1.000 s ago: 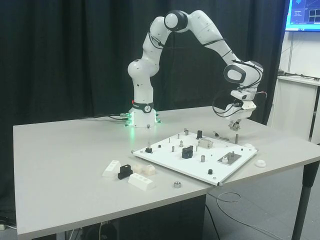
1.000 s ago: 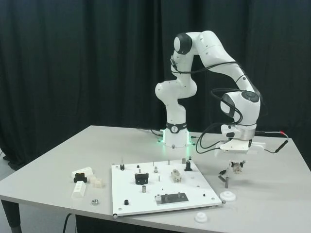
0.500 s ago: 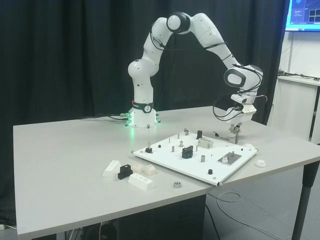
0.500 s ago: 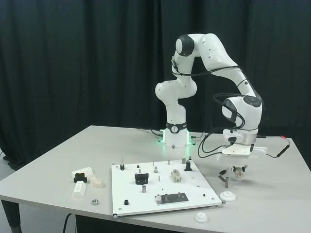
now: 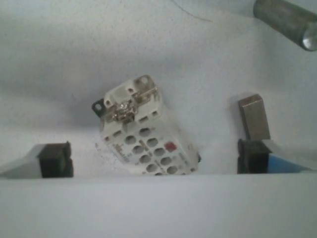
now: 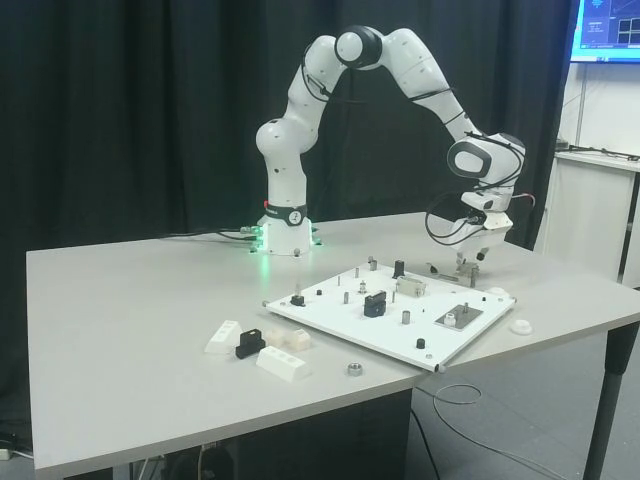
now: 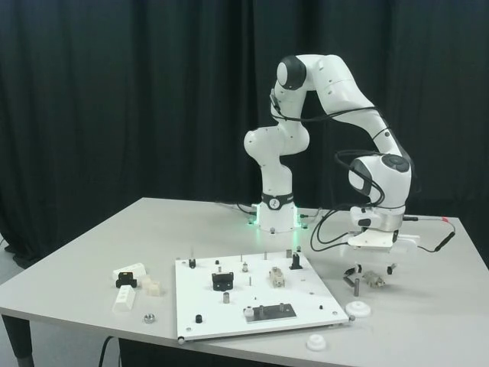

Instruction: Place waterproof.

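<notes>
White connector block (image 5: 143,134): lies tilted on grey table (image 6: 130,300), between wide-spread fingers of gripper (image 5: 154,157), untouched.

White connector (image 5: 143,134), grid-holed face; grey table (image 6: 120,300).

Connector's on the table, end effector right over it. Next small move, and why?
Probably a short straight lift of the end effector. The fingers stand apart on either side of the white connector, neither touching it, and it lies tilted on the grey table, so it looks released. Rising straight should avoid nudging it or the metal pin nearby.
</notes>
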Controlling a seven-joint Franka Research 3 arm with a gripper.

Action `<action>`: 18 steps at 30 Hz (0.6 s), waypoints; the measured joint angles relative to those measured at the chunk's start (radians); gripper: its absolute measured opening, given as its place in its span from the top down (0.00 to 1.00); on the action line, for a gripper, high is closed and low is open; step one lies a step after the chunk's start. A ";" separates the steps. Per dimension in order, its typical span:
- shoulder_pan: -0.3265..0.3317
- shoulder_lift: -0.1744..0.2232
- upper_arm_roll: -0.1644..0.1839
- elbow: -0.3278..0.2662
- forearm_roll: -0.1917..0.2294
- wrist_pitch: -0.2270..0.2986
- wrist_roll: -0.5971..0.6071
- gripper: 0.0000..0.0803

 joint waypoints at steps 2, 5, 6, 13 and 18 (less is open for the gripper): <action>0.000 -0.001 -0.002 0.001 -0.001 -0.003 0.000 0.07; 0.000 -0.006 -0.005 0.004 -0.002 -0.014 0.000 0.07; 0.000 -0.008 -0.007 0.006 -0.003 -0.019 0.000 0.07; 0.000 -0.026 -0.018 0.016 -0.005 -0.054 -0.002 0.01; 0.000 -0.039 -0.025 0.018 -0.006 -0.069 -0.005 0.01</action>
